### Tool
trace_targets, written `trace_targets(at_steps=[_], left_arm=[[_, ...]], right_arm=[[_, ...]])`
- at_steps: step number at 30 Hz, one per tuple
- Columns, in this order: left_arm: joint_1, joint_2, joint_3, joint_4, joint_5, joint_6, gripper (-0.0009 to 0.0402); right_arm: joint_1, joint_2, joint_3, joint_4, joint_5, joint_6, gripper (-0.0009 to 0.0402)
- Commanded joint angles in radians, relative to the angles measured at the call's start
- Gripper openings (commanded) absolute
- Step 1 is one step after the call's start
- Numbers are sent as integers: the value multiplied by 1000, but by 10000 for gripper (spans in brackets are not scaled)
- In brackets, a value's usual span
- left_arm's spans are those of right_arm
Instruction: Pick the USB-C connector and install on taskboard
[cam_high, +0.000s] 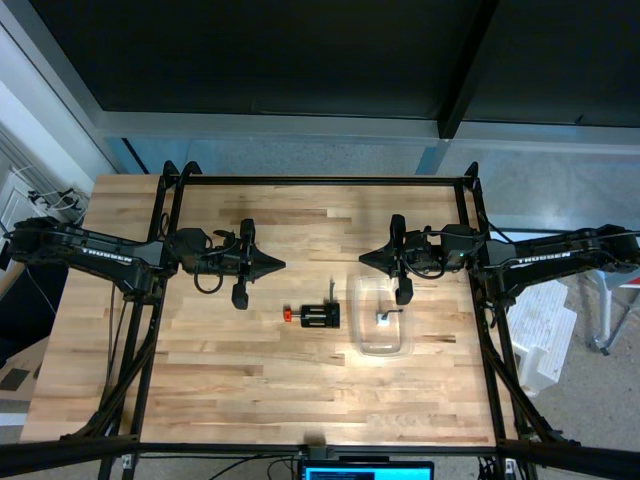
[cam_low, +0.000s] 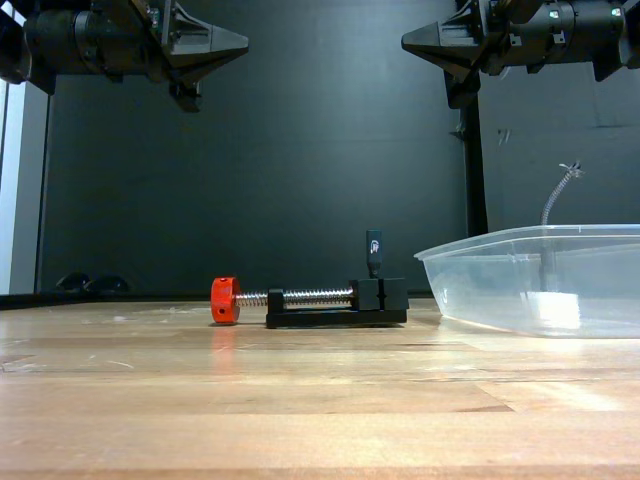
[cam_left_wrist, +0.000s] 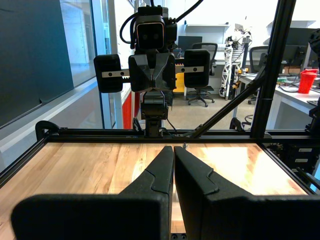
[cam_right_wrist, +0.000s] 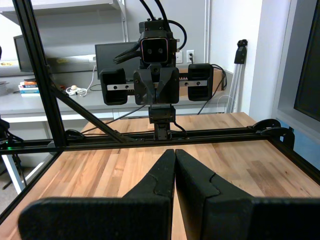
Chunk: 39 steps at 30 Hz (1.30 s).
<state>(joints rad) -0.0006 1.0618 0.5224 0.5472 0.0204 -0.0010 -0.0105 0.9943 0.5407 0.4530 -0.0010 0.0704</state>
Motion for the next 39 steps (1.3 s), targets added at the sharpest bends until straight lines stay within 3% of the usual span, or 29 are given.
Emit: trace_targets(at_steps=[1, 14, 17, 27, 39], left_arm=[[1, 0, 0, 0, 0, 0, 0], [0, 0, 0, 0, 0, 0, 0], [1, 0, 0, 0, 0, 0, 0], [0, 0, 0, 0, 0, 0, 0], [0, 0, 0, 0, 1, 0, 0]], right_arm=[[0, 0, 0, 0, 0, 0, 0], [0, 0, 0, 0, 0, 0, 0], [0, 0, 4, -28, 16, 69, 0], [5, 32, 212, -528, 11, 61, 0], [19, 220, 530, -1083, -26, 68, 0]])
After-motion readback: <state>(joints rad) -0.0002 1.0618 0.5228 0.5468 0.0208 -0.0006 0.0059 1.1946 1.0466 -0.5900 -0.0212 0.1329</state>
